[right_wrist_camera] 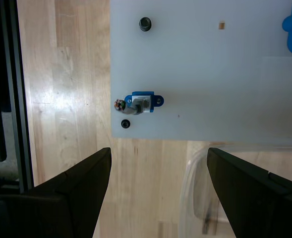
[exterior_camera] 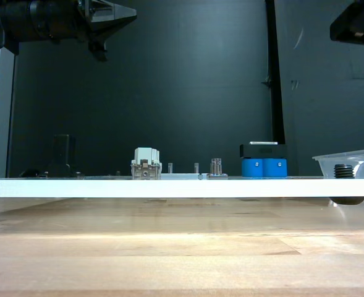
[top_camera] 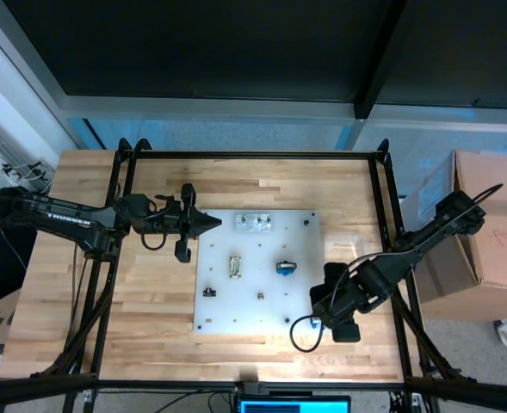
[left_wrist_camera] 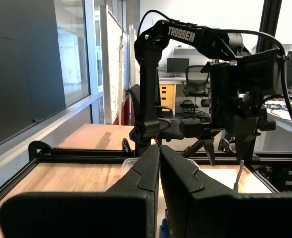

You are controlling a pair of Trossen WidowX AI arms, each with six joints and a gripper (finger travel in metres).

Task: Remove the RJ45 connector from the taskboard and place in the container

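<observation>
L gripper, shut, high over board's far-left edge. R gripper, open, above near-right corner: free air down to seated RJ45; container just right.

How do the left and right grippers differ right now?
Left gripper is shut, level above the taskboard's left edge; right gripper is open, pointing down near the taskboard's front-right corner, beside the container. Neither holds the RJ45 connector, seated on the taskboard.

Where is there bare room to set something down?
Free: the table between the taskboard and its near edge, and left of the board. Crowded: its near right corner, where the open right gripper hangs by the seated RJ45 connector, beside the container. The shut left gripper hangs over its far left edge.
</observation>
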